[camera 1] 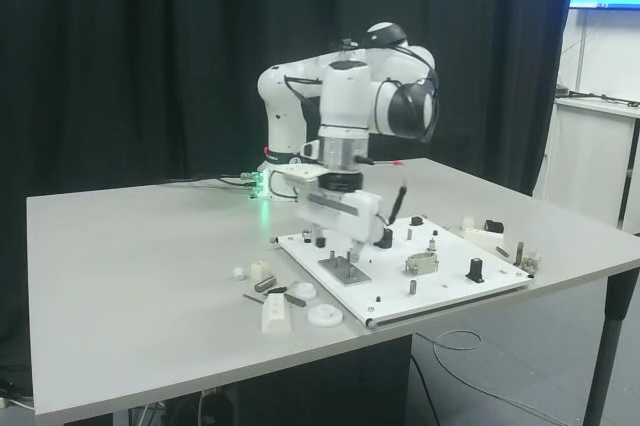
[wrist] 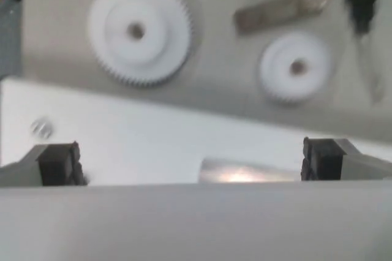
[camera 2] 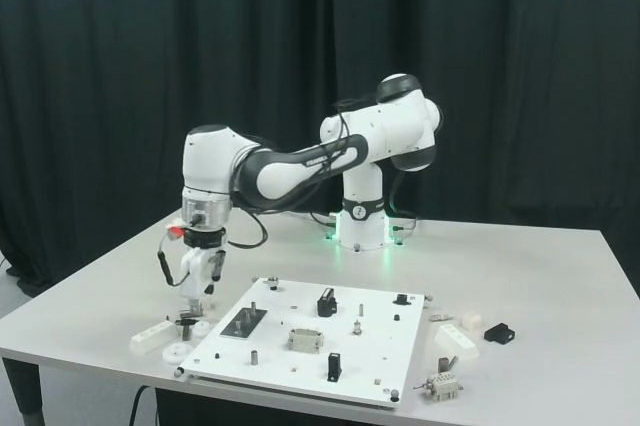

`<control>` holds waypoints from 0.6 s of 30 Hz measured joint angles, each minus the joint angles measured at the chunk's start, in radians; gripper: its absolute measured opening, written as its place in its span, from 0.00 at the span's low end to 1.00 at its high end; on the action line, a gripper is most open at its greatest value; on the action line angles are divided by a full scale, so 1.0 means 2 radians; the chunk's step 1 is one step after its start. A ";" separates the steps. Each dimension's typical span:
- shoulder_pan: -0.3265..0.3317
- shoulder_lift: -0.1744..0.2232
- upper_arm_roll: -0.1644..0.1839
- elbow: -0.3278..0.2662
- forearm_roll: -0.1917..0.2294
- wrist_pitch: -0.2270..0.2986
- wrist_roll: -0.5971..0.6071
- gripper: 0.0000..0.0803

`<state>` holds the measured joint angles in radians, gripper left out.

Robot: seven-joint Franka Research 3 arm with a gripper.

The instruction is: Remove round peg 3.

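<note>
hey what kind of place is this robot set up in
Probably a robotics lab or test cell: a white arm bolted on a grey table, black curtains behind, and a white assembly board with small parts.

White arm [camera 2: 300, 161] extended from base, elbow raised, forearm reaching forward, wrist turned straight down. Tool [wrist: 190, 164] pointing vertically at counter level, hovering low. Black fingertips [wrist: 58, 164] spread wide apart in wrist view, nothing gripped between them. Contact with any surface below apparently none, though not confirmable.
</note>
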<state>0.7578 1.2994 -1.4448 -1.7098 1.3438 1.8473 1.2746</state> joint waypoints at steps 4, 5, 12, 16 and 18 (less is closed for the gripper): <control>0.006 0.000 0.000 0.014 -0.001 -0.007 0.020 1.00; 0.007 0.000 0.000 0.018 -0.001 -0.009 0.023 1.00; 0.011 0.000 0.003 0.047 -0.007 -0.018 0.055 1.00; 0.010 0.001 0.010 0.066 -0.015 -0.018 0.065 1.00; 0.010 0.001 0.014 0.075 -0.020 -0.018 0.065 1.00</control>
<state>0.7778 1.3007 -1.4173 -1.5588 1.3044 1.8120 1.4046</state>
